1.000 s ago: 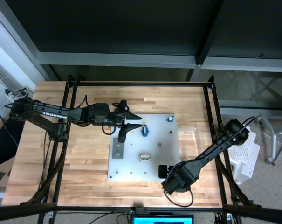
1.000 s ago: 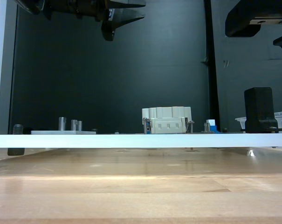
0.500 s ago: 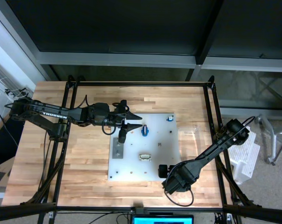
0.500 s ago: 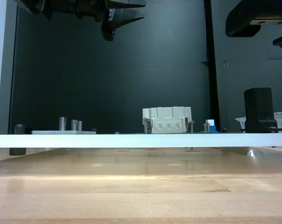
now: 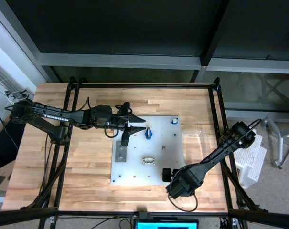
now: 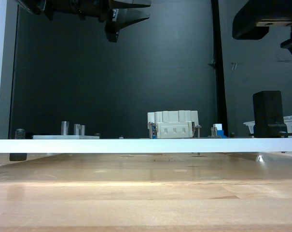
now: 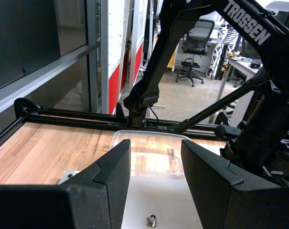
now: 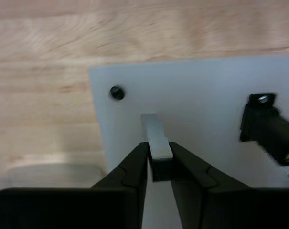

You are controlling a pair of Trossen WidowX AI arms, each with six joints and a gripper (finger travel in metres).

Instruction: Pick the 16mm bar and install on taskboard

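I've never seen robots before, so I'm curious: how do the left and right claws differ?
The left claw is open and empty; the right claw is shut on the 16mm bar. Left hovers over the board's far-left part, right over its near-right corner. Both are black.

Grey 16mm bar [image 8: 156, 139] between right fingers [image 8: 130, 175]

The desk [image 5: 87, 162] is pale planked wood with a soft sheen. The taskboard [image 5: 134, 168] on it is smooth, matt white plastic. The left pincer [image 5: 144, 124], above the board's far left, is matt black plastic. So is the right pincer [image 8: 158, 149], at the board's near right corner, clamped on the dull grey 16mm bar [image 8: 155, 133]. The pegs [image 6: 64, 127] are bright metal.
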